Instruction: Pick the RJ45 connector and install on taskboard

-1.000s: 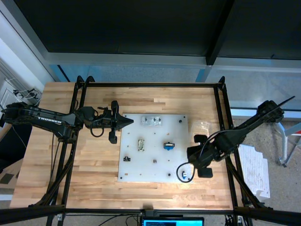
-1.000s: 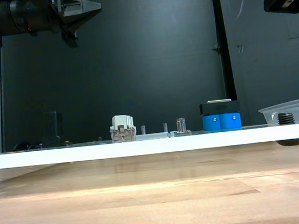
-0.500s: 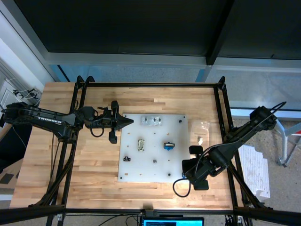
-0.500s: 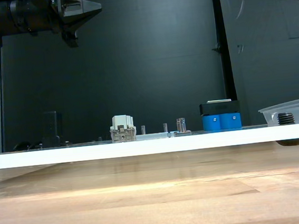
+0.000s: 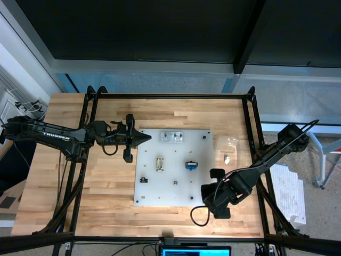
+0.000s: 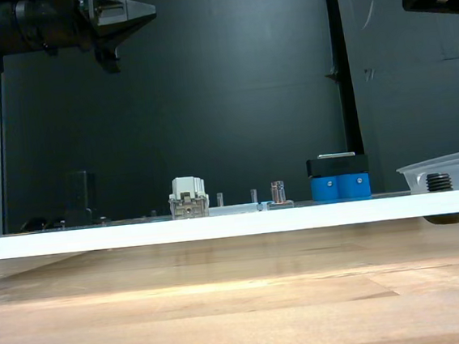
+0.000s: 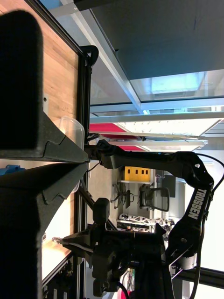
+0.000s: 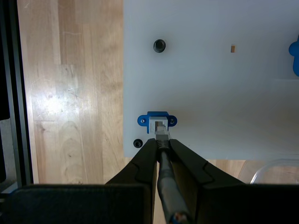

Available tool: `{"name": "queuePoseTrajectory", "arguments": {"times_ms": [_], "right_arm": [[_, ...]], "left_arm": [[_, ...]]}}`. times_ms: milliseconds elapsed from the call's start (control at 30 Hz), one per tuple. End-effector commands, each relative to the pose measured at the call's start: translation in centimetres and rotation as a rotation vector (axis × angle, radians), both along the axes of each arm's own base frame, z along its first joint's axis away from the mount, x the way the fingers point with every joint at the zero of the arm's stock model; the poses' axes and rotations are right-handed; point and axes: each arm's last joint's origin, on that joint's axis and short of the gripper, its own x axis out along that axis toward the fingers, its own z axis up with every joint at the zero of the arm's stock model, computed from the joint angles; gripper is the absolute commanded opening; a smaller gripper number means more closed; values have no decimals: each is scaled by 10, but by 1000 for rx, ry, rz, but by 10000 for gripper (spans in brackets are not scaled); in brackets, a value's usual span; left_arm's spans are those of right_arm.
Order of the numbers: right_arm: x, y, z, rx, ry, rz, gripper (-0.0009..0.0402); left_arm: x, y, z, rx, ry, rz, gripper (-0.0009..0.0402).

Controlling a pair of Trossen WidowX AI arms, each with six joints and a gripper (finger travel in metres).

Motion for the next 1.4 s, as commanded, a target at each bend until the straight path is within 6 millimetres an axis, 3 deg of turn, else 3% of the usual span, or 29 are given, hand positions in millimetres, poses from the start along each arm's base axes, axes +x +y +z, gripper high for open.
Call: {"name": "queuePoseTrajectory", "arguments": {"times_ms": [33, 733, 1400], "right_arm": [[-1, -1, -3, -6, 8, -3, 0], [4, 1, -23, 18, 19, -1, 0], [2, -1, -23, 2, 24, 1, 0]], "left_arm": [[0, 0, 0, 0, 0, 0, 0], [0, 0, 0, 0, 0, 0, 0], [0, 0, 0, 0, 0, 0, 0]]}}
